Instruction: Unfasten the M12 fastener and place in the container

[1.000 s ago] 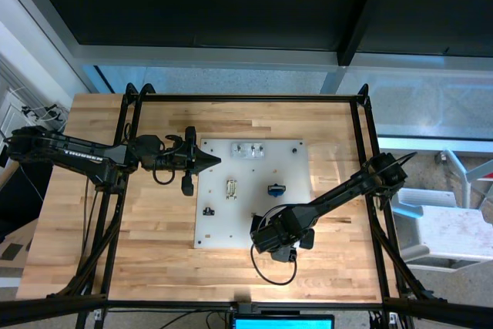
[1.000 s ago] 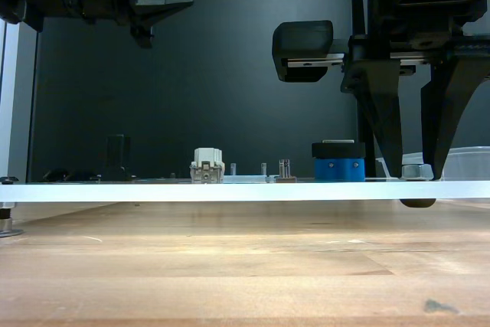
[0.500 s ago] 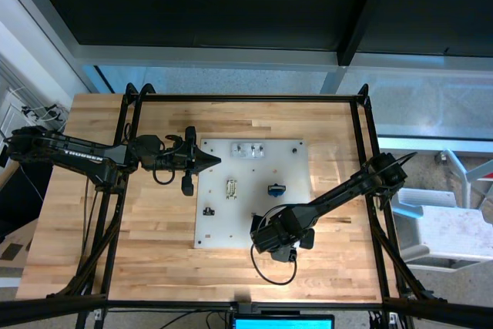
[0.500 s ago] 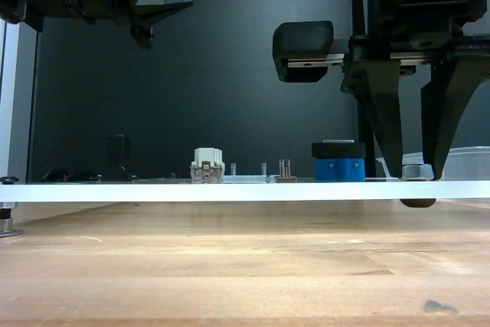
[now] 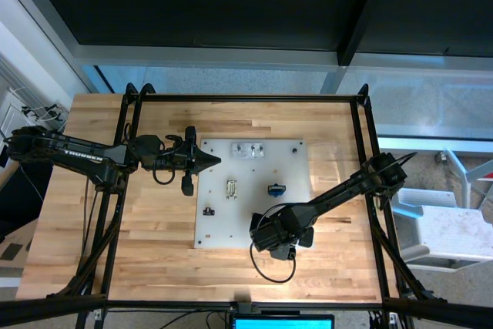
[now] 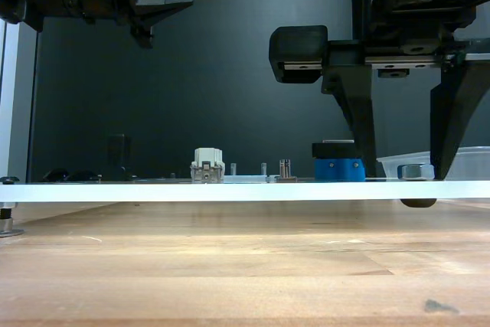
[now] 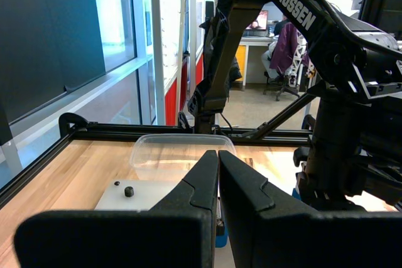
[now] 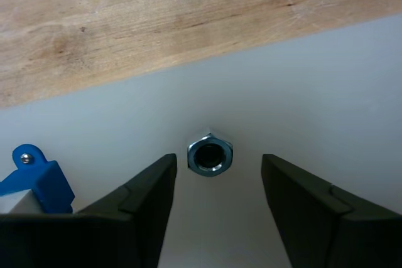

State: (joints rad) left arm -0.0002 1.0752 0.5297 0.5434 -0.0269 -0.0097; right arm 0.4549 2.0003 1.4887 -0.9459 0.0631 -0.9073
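The worktop (image 5: 154,267) lies nearest to us and carries the white board (image 5: 227,225). The right arm reaches in from 3 o'clock. It sets the right tool (image 6: 404,176) over the near right part of the board, at about 5 o'clock from the board's centre.

The fingers (image 8: 147,186) of this tool point down and are spread. One stands on each side of the nut (image 8: 210,155), with a clear gap to the nut on both sides. The nut is silver and hexagonal. It sits flat at board level, close to the board's near edge. Its bore looks dark, and we cannot tell whether it is on its stud. In the high view the tool body covers it.

Farther on, at about 12 o'clock from the nut, the blue part (image 6: 338,166) stands on the board. A small beige connector (image 6: 207,166) stands at 9 o'clock from that part.

The container (image 7: 182,152) stands upright on the worktop just off the board's right edge, at about 2 o'clock from the board's centre. It is clear and lies apart from the nut.

The left tool (image 5: 218,161) hangs high over the board's left edge, at about 10 o'clock, and points toward 3 o'clock. Its fingers (image 7: 245,186) are pressed together.
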